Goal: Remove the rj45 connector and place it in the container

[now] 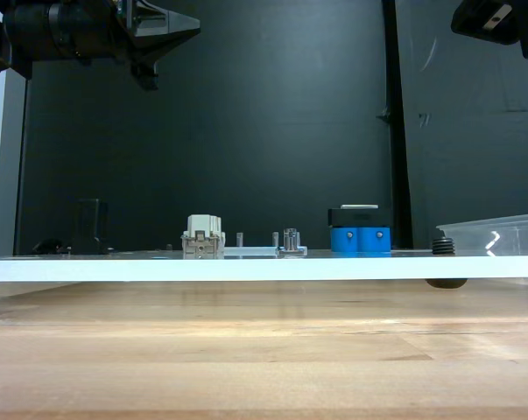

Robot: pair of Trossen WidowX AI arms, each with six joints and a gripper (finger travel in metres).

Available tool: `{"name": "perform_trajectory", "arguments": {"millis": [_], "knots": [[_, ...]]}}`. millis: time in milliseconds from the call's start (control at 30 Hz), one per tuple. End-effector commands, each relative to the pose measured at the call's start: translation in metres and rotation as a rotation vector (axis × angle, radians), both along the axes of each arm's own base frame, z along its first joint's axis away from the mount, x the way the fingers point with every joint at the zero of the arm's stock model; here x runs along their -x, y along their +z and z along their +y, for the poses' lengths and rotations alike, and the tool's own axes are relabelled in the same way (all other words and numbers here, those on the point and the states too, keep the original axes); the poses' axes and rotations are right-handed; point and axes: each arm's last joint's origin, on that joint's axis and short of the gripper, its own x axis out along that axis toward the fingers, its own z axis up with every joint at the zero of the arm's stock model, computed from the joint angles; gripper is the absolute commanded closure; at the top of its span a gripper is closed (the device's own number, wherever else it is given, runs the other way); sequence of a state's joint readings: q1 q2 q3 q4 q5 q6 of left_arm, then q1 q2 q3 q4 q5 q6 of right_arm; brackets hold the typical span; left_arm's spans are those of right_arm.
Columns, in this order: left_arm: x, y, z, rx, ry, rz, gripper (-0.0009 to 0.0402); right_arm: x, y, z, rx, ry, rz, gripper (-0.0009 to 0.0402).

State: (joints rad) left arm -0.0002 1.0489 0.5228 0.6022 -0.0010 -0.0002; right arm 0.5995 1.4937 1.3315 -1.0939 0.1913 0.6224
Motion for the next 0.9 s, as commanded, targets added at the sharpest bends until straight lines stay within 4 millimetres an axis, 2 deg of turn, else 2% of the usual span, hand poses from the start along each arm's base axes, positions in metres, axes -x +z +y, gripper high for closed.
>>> {"name": "perform_trajectory", "arguments": {"millis": [33, 233, 467, 900], "knots": [[0.000, 0.000, 0.000, 0.000, 0.000, 0.000, 0.0392, 0.001, -0.003, -0.009, 0.003, -0.025, 0.009, 0.0393], [0.000, 0.000, 0.000, 0.000, 0.000, 0.000, 0.0392, 0.009, -0.007, -0.038, 0.007, -0.102, 0.013, 0.0393], [0.000, 0.000, 0.000, 0.000, 0.000, 0.000, 0.0392, 0.028, -0.019, -0.073, 0.017, -0.203, 0.037, 0.0393], [0.000, 0.000, 0.000, 0.000, 0.000, 0.000, 0.0392, 0.069, -0.049, -0.113, 0.030, -0.247, 0.101, 0.0393]]}}
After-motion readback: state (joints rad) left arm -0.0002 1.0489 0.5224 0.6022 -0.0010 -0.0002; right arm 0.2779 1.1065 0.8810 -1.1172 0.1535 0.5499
